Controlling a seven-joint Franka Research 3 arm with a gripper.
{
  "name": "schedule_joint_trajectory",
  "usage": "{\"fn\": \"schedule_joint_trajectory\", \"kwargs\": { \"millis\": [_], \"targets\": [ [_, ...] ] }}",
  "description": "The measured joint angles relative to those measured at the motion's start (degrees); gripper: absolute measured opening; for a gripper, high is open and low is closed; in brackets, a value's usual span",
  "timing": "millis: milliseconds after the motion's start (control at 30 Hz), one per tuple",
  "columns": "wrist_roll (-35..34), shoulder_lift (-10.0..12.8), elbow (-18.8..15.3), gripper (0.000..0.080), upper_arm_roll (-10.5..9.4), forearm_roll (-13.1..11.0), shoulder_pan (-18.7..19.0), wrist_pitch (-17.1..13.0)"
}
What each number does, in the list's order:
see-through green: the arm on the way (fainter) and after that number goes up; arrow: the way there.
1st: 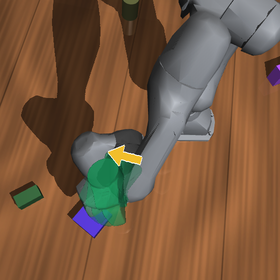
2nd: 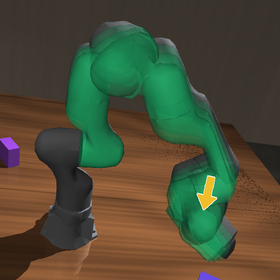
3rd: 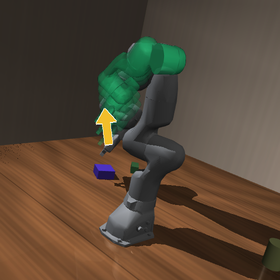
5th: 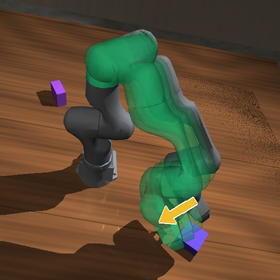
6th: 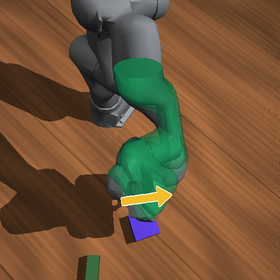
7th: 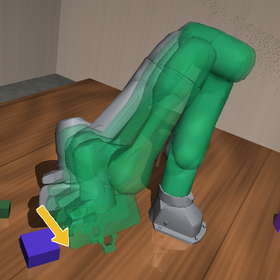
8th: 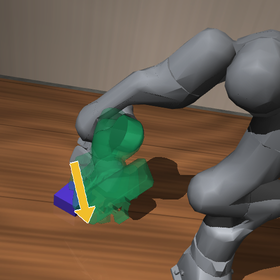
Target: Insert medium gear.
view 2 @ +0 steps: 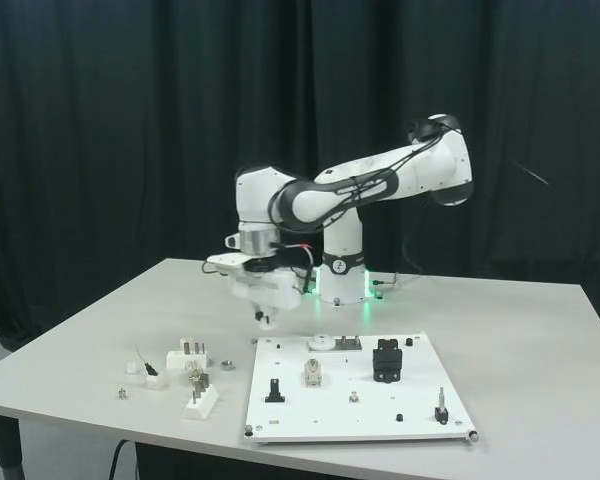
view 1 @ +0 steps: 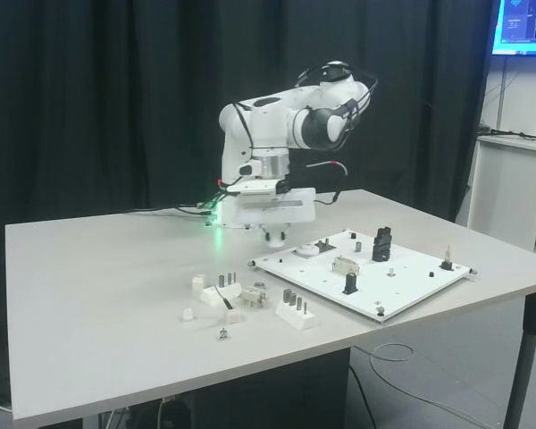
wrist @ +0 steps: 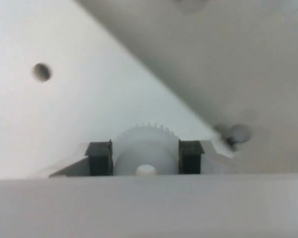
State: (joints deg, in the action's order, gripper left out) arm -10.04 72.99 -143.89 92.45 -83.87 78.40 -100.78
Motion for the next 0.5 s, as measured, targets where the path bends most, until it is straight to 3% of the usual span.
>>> {"fn": "schedule_joint_trajectory", "kwargs": {
  "millis": [500],
  "targets": [
    [-19.0,-0.2,-0.1,0.0284,1.05,3.1,8.7,-1.0]
  ]
}}
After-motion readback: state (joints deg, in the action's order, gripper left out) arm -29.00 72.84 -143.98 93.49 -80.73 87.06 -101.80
